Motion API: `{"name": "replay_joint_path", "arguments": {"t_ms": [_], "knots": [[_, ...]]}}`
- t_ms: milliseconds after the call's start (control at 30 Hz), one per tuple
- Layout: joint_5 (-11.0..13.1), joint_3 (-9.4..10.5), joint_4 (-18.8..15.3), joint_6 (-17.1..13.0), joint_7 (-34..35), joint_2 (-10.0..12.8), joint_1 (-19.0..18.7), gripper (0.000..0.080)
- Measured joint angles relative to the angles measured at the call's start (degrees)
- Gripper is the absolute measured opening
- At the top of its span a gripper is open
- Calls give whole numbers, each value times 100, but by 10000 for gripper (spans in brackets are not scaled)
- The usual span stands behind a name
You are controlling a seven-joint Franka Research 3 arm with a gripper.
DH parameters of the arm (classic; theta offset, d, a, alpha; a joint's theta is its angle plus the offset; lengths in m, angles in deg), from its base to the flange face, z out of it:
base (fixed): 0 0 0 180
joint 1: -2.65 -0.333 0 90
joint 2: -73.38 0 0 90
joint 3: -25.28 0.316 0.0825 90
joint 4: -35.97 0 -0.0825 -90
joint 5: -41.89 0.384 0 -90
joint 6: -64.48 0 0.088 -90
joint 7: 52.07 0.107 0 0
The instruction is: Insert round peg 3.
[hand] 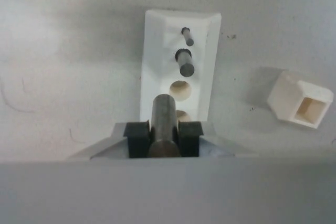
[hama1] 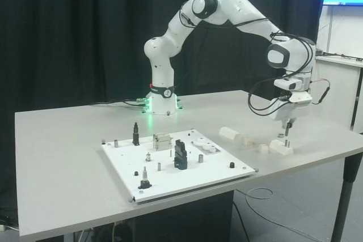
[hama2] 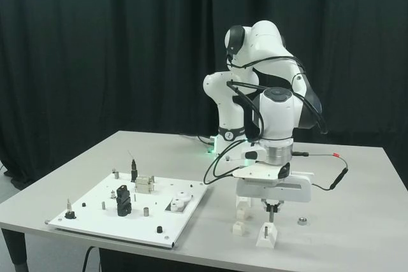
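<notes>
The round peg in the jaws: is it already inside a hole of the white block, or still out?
Still out. In the wrist view the round peg sits clamped above the white block, whose third hole shows empty.

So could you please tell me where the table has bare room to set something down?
Free: the grey table beside the white board, and behind it toward the robot base. Crowded: around the peg block under the gripper.

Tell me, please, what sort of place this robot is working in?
Probably a robotics lab. A white Franka arm is bolted to a grey table before black curtains, beside a white assembly board; its gripper holds a peg over a holed block.
</notes>
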Motion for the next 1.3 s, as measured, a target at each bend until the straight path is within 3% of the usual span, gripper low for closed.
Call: {"name": "replay_joint_path", "arguments": {"t_ms": [367, 867, 1300], "knots": [[-135, -28, 0, 110, 14, -19, -3, 111], [-842, -115, -67, 909, 320, -290, 7, 111], [-1221, -112, -582, 991, 437, -592, 164, 111]]}}
